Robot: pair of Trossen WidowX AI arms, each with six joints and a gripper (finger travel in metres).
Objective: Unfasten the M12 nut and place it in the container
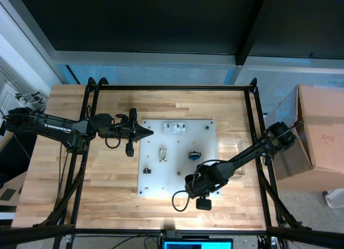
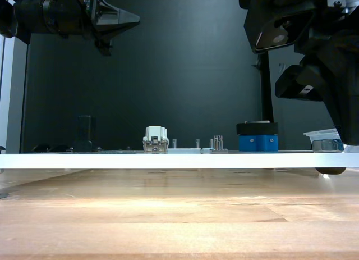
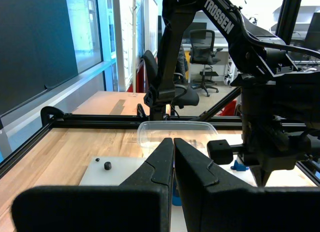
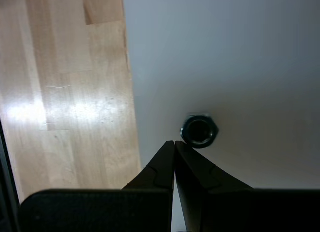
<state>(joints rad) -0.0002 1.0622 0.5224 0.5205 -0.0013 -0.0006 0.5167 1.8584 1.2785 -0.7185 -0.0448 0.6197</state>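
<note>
Just a wooden butcher-block table [image 1: 107, 173] with a white board [image 1: 156, 176] lying flat in the middle. A clear plastic container [image 3: 175, 123] sits on the wood just beside the board's right edge.

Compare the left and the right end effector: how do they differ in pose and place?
The left end effector points level over the white board's left edge; the right end effector points straight down at its near right part. The left hangs high, the right low. Only the right has the M12 nut just beyond its tips, unheld; whether on its stud, I cannot tell. Both are shut, empty.
</note>
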